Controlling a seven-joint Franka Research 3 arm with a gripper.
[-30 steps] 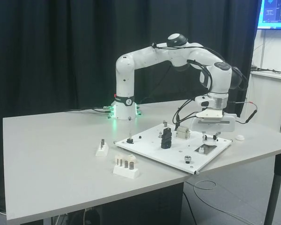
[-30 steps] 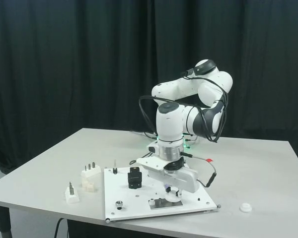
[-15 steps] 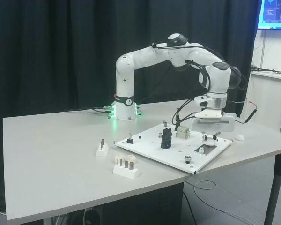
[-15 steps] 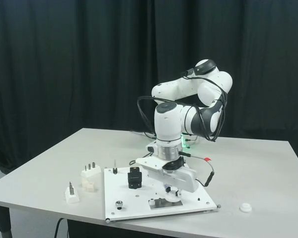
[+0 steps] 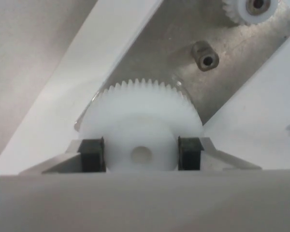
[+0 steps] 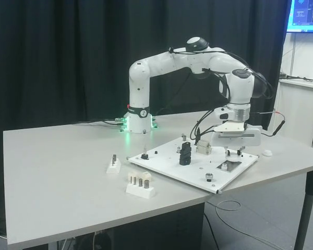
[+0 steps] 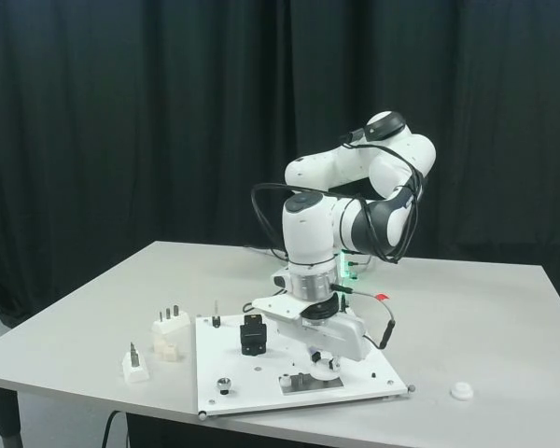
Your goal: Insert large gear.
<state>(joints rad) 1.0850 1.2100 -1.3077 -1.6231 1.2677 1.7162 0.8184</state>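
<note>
1. Standing before black curtains: a grey bench (image 6: 57, 166) carrying a flat white assembly board (image 6: 169, 167), with the white arm reaching over the board's far corner.
2. Gripping the large white toothed plastic gear (image 5: 141, 123) by its raised hub: the end effector (image 5: 141, 153), its black pads (image 5: 93, 153) closed narrow on both sides of the hub.
3. Hanging above the grey metal plate (image 5: 183, 43) set in the board, the gear not yet seated on anything, judging from the room views.
4. Showing on that plate in the wrist view: a short grey metal peg (image 5: 205, 54) and a small white gear (image 5: 249, 8) already mounted nearby.
5. Risking a miss: lowering with the bore off the peg's axis and landing the gear's face on the peg top.
6. Risking a jam: teeth riding onto the small gear's teeth instead of meshing.
7. Risking a tilt: pinching only the hub, so any side push cocking the gear on the way down.
</note>
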